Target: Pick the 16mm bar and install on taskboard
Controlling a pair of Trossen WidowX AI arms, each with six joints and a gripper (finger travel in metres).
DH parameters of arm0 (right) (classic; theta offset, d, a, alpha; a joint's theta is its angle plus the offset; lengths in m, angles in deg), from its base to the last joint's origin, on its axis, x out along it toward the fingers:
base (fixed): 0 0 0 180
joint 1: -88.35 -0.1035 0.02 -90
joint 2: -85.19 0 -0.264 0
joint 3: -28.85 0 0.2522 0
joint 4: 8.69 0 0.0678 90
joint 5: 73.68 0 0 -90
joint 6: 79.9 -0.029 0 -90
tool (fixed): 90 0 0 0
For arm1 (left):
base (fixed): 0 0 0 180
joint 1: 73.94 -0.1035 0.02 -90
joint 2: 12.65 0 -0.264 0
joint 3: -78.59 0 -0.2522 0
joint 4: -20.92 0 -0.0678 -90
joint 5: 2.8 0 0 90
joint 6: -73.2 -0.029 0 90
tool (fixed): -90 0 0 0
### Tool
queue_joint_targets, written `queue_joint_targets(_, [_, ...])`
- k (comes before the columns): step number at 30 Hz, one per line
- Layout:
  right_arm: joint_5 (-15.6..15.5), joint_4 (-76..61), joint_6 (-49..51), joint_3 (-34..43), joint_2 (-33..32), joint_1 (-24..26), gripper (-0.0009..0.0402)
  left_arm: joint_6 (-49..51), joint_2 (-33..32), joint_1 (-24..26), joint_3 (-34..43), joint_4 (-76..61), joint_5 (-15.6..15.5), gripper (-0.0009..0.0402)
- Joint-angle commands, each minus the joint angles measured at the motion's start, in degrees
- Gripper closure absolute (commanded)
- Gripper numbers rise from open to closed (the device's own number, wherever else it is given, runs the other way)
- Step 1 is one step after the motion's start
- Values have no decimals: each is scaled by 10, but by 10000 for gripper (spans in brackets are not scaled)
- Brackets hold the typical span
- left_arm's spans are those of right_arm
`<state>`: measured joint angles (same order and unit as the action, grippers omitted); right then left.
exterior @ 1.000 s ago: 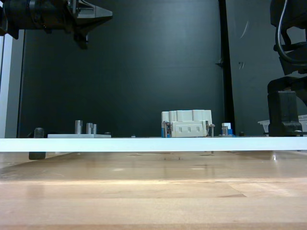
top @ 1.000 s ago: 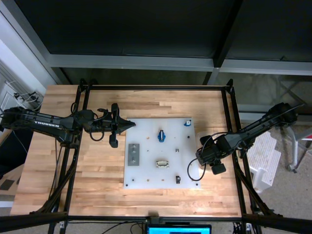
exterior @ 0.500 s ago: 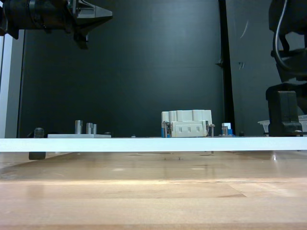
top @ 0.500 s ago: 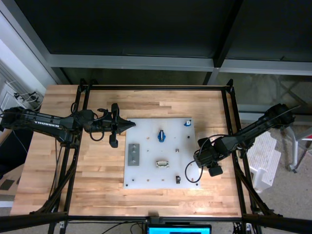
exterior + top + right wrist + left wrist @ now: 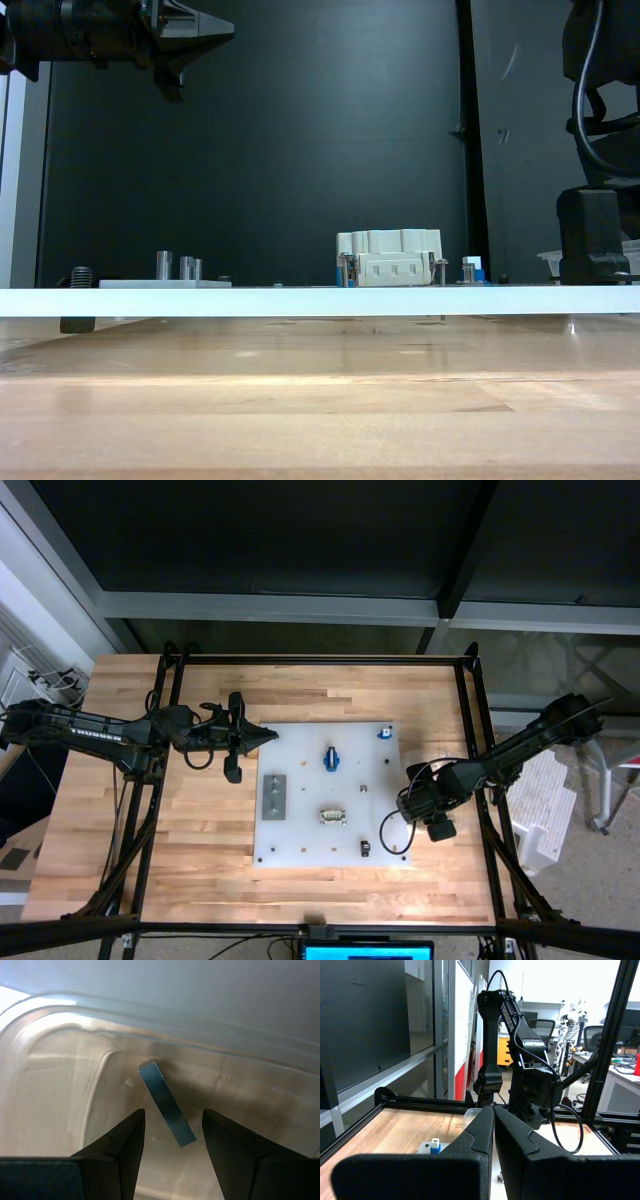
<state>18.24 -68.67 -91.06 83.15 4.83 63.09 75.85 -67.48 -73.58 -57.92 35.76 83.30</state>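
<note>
**Current step: pick, approach phase.**

The right end effector is at the right edge of the white rectangular taskboard, pointing down into a clear moulded plastic tray. Its fingers are spread wide and hold nothing. The short grey metal bar lies free on the tray floor, slanted across the gap between the two fingers and apparently touching neither. It is clear of any seat on the board.

The left end effector hangs high over the far-left corner of the taskboard, above the wooden desk. Its fingers are pressed together on nothing.

**Next move (judgement).**

1. Lower the right end effector until the fingers flank the bar's body.
2. Because the bar lies slanted, correct the wrist angle so that the pads meet its long sides squarely.
3. Close, then lift clear of the tray wall before travelling to the board.

The intended seat cannot be identified from these views.
</note>
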Motion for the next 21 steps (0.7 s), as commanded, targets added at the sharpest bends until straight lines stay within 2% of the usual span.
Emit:
queue_joint_targets(1, [0,8,-26,-8,-1,-1,236,0,0,0,0,0,0,393])
queue_joint_targets(12, [0,44,-29,-37,0,-4,241,0,0,0,0,0,0,393])
queue_joint_targets(21, [0,44,-29,-37,5,-5,322,0,0,0,0,0,0,393])
